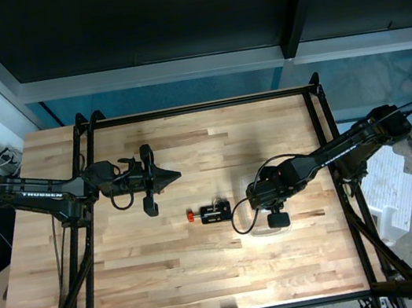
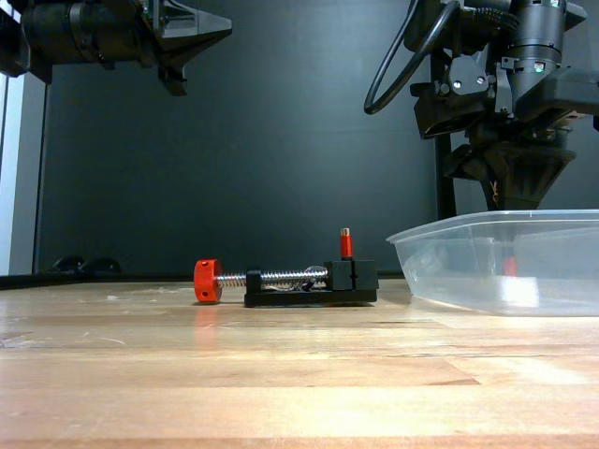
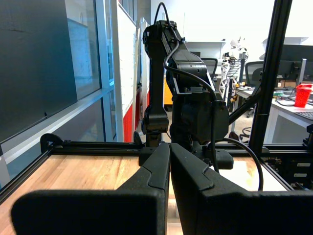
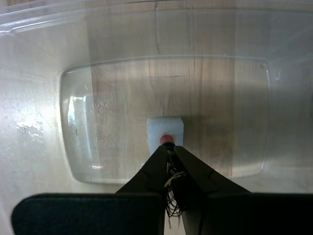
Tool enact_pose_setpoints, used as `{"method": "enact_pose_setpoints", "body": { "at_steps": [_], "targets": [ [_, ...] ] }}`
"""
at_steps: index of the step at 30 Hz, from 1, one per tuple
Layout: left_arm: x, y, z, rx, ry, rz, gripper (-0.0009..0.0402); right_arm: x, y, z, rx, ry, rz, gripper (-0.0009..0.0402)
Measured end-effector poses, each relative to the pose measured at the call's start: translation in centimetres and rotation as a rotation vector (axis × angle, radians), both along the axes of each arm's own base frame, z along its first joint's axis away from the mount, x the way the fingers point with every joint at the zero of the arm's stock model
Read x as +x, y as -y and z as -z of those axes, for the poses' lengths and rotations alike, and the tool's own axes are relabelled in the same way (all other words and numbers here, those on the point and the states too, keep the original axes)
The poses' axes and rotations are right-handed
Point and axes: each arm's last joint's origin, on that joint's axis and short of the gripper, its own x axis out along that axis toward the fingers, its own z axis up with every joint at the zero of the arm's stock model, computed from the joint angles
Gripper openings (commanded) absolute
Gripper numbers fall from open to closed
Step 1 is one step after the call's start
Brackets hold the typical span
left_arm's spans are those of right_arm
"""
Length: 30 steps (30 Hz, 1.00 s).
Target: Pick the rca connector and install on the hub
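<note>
left arm [image 1: 38,195]: white capitals "TROSSEN" run along its long black link, seen from above.
right arm [image 1: 341,148]: a pale mark on its link, too small to read.
tray [image 4: 100,105]: faint moulded marks in the clear plastic floor, not legible.

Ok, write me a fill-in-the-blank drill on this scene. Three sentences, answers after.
1. The right gripper, fingers shut on the rca connector, hangs over a ____ block lying in the clear tray.
2. The knob at one end of the hub is ____.
3. The left gripper, parked in the air left of the hub, has its fingers ____.

Missing words: white; red; shut.
</note>
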Motion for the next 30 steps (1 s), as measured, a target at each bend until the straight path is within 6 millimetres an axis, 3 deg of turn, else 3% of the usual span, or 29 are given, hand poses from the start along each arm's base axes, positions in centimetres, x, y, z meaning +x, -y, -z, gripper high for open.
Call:
{"method": "enact_pose_setpoints", "body": {
  "at_steps": [14, 30],
  "targets": [
    [0.00, 0.00, 0.01, 0.000, 0.000, 0.000, 0.0000, 0.01, -0.02, -0.08, -0.002, -0.005, -0.001, 0.0125],
    [0.00, 0.00, 0.01, 0.000, 0.000, 0.000, 0.0000, 0.11, -0.36, 0.31, -0.018, 0.036, -0.009, 0.0133]
  ]
}}
